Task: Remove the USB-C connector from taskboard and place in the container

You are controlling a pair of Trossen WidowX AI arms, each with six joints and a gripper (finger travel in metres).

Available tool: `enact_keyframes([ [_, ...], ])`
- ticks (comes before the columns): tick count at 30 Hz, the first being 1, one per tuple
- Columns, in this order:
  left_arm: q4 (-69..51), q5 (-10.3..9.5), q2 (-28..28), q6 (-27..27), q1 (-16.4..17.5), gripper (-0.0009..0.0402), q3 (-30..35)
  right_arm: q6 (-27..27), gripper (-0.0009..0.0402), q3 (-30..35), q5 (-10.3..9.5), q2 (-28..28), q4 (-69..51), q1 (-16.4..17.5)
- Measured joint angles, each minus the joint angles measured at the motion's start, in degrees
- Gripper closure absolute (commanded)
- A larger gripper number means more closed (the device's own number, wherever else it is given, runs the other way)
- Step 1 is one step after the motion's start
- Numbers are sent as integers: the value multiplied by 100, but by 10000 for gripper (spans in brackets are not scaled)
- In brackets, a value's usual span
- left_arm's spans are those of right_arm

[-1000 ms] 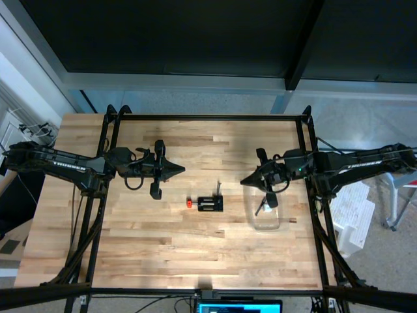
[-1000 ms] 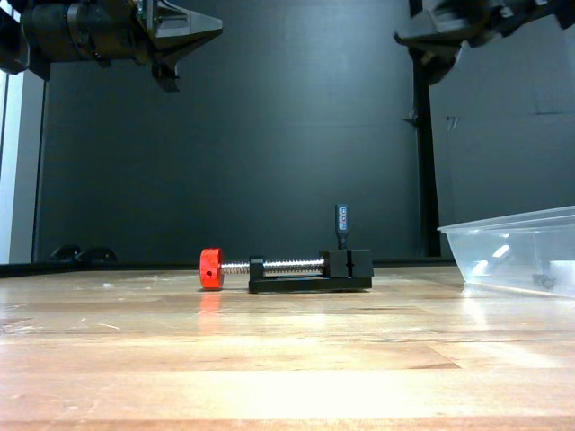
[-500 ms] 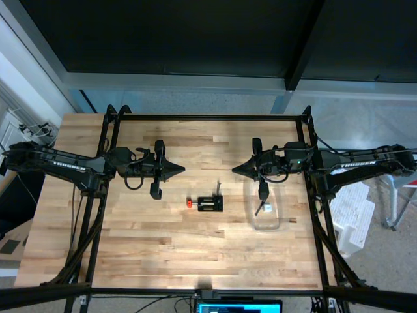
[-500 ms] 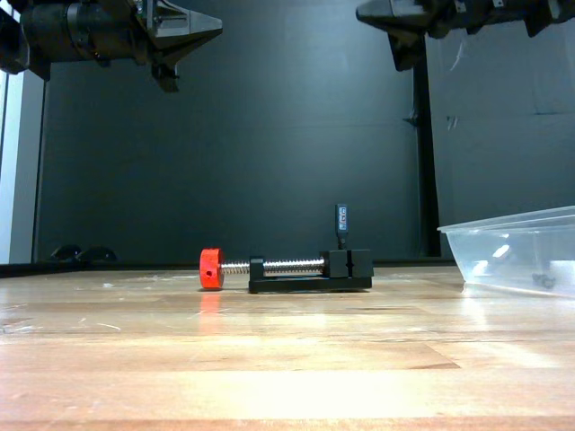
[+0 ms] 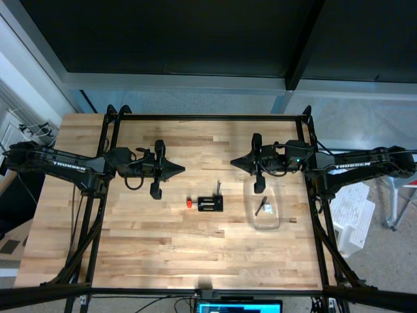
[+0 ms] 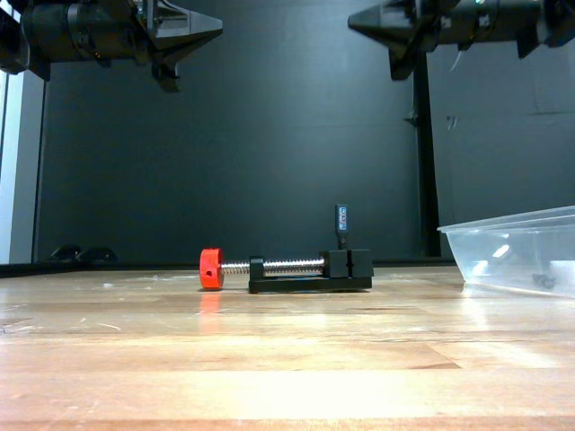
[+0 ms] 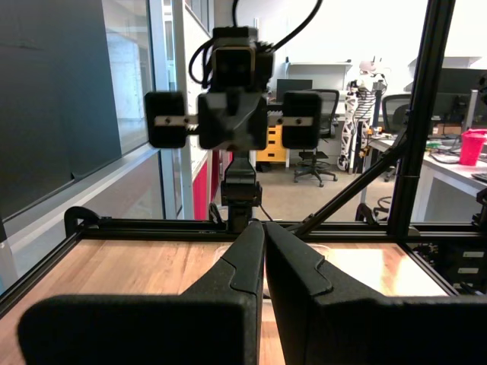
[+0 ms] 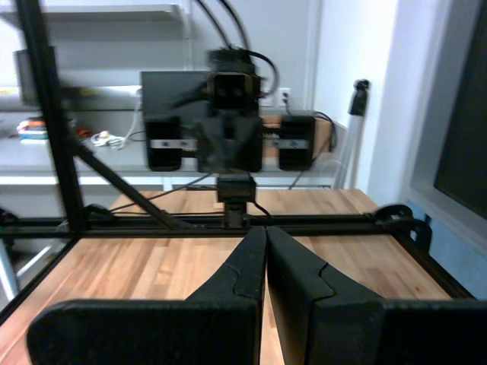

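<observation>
A: Right gripper (image 5: 232, 161) is pinched closed and empty, high up near the container's (image 5: 264, 228) far end, nose toward centre. Left gripper (image 5: 182, 169) likewise closed on nothing, high, left of the taskboard (image 5: 208, 204).
B: Connector?
A: USB-C connector (image 5: 260, 207) looks to be in the container, flat beside a white piece (image 5: 268, 209), below the right gripper on the near side. Right arm is nearer. Long axis runs diagonally, near-left to far-right; can't tell which end leads. A dark post (image 6: 341, 219) stands upright on the taskboard.
</observation>
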Motion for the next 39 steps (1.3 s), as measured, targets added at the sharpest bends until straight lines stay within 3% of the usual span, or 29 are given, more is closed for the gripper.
enact_keyframes([
  [7,0,2,0,-2,0,393,-2,37,393,-146,-162,81,225,-28],
  [39,0,2,0,0,0,393,0,116,393,-149,-107,81,208,101],
])
